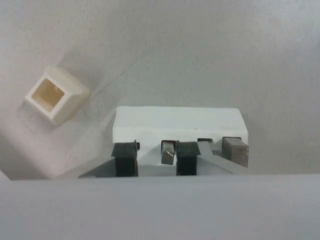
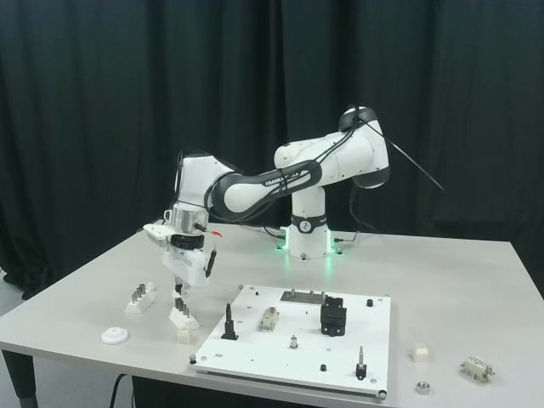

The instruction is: Pick square peg 2.

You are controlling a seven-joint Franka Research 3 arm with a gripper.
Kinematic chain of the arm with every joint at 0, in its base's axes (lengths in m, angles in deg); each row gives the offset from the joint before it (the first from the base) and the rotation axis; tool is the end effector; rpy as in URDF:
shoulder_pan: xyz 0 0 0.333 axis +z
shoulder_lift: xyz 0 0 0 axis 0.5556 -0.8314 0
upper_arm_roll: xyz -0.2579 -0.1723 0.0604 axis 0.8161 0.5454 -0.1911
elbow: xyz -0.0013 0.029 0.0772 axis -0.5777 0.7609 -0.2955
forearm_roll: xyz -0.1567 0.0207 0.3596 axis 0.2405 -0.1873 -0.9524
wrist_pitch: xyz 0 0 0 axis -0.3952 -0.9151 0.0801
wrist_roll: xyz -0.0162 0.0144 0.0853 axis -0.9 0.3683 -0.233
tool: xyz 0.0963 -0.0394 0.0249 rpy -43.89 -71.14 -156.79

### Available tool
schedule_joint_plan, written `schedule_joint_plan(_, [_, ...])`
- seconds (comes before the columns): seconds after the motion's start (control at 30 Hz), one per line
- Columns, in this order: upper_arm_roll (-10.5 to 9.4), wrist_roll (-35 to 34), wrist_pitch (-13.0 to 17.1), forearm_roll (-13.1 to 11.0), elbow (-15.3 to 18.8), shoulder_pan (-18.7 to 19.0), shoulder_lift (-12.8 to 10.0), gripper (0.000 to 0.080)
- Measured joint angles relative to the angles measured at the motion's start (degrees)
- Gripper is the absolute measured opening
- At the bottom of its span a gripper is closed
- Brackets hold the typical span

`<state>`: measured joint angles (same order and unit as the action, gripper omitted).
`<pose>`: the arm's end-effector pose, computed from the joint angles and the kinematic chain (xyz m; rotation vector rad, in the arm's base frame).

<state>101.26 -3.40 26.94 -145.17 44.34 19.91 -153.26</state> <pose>0.5484 -0.1909 0.2519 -2.2711 2.1097 -0.3198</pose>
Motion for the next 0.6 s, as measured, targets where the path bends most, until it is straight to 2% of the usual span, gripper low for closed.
schedule_joint_plan(0.6, [0.68, 0.0, 0.0, 1.1, -0.2, 0.0, 0.0, 0.0169])
